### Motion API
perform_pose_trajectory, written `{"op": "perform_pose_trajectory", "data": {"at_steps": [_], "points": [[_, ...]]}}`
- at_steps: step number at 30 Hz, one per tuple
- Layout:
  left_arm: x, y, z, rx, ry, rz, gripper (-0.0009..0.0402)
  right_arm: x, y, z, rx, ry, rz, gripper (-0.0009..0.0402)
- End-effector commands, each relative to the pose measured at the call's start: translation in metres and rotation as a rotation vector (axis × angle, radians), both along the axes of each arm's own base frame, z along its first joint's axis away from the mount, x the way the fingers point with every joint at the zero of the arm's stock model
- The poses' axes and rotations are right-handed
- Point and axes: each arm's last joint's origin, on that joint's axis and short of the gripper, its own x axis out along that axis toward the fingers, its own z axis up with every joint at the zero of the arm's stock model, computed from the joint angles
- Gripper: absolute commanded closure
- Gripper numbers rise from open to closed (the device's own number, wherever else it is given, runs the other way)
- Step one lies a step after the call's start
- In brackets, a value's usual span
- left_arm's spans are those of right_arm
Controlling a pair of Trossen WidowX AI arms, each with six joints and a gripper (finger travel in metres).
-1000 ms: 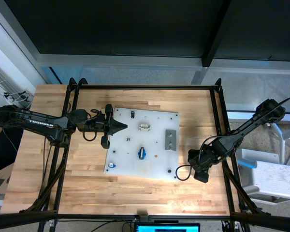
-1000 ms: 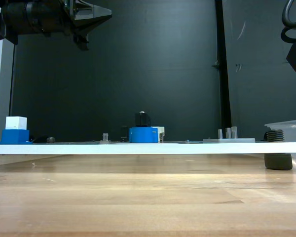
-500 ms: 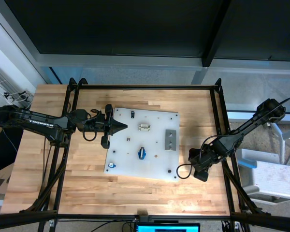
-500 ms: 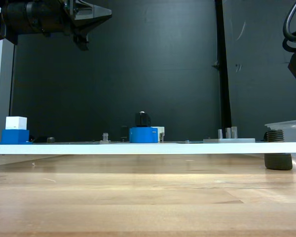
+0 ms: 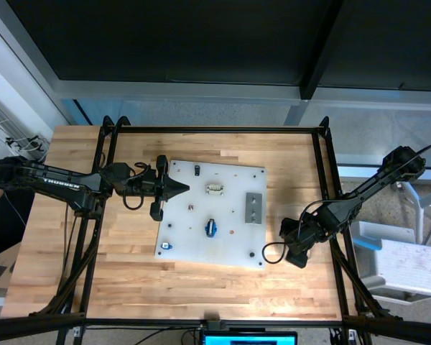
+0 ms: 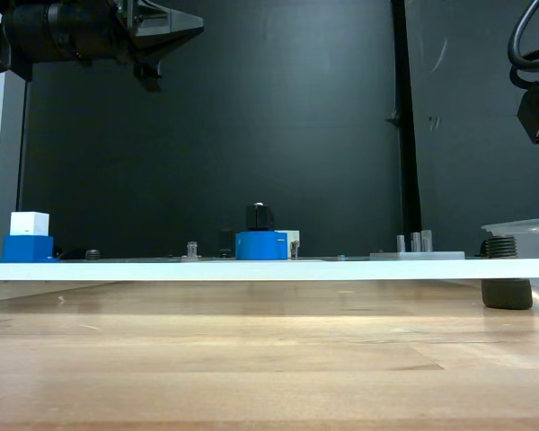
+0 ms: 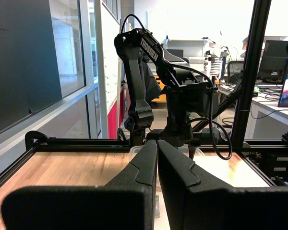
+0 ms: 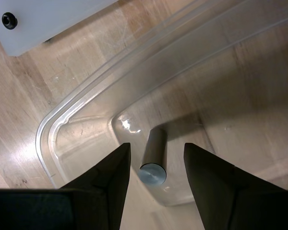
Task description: Pick the 16mm cylinder and place it in the container
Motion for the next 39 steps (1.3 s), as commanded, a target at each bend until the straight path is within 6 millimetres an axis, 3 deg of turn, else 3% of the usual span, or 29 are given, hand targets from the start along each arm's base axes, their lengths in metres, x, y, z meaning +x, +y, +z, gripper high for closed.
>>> {"op": "perform_pose_trajectory", "data": {"at_steps": [1, 12, 24, 31, 39], "points": [[0.0, 0.0, 0.0, 0.0, 0.0, 0.0, 0.0393, 0.0, 0.0, 0.0, 0.001, 0.0, -0.002, 0.023], [0.0, 0.0, 0.0, 0.0, 0.0, 0.0, 0.0393, 0.0, 0.0, 0.013, -0.009, 0.011, 0.001, 0.0232], [0.0, 0.0, 0.0, 0.0, 0.0, 0.0, 0.0393, -0.001, -0.001, 0.064, -0.045, 0.074, 0.003, 0.0233], [0.0, 0.0, 0.0, 0.0, 0.0, 0.0, 0.0393, -0.005, -0.002, 0.084, -0.048, 0.11, 0.007, 0.0233], [0.0, 0.0, 0.0, 0.0, 0.0, 0.0, 0.0393, -0.005, -0.003, 0.088, -0.046, 0.113, 0.008, 0.0233]]}}
